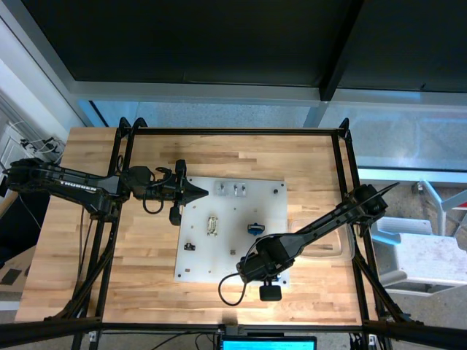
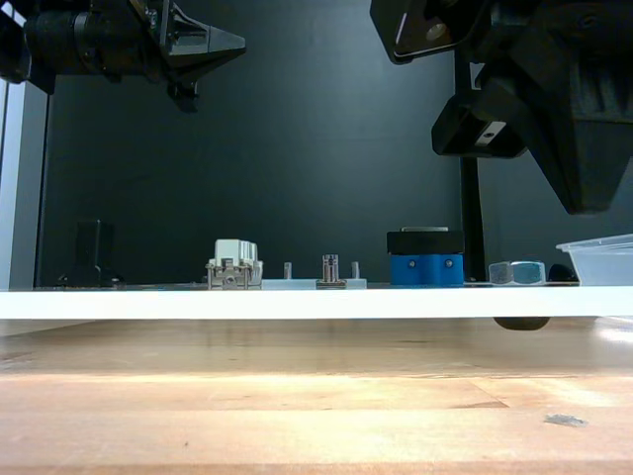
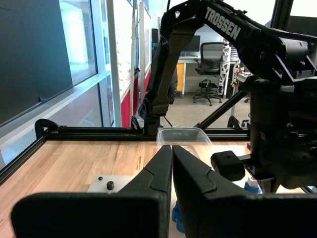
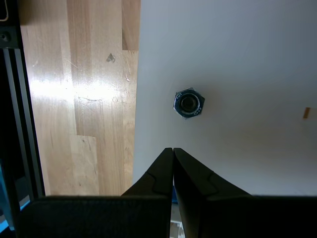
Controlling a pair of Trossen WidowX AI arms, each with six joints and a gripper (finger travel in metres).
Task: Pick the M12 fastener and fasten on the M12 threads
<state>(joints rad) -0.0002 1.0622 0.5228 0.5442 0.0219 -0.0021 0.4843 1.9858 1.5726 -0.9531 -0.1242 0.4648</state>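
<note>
1. One nut [image 4: 188,103] lies flat on the white board [image 4: 247,59], close to its edge, its bore dark. The low view shows no ribs under it, so I judge it on its stud and run down.
2. Handling, as I judge it: light, stiff, smooth metal that slips easily. Take it across two opposite flats, squarely from above.
3. Right gripper [image 4: 173,150] hangs over the board just beside the nut, not touching it, fingers pressed together and holding nothing.
4. Tray [image 2: 598,259] stands behind the nut in the low view; in the high view the right arm hides that corner.
5. Left gripper [image 3: 172,148] hovers high over the board's far left edge, fingers together, empty.
</note>
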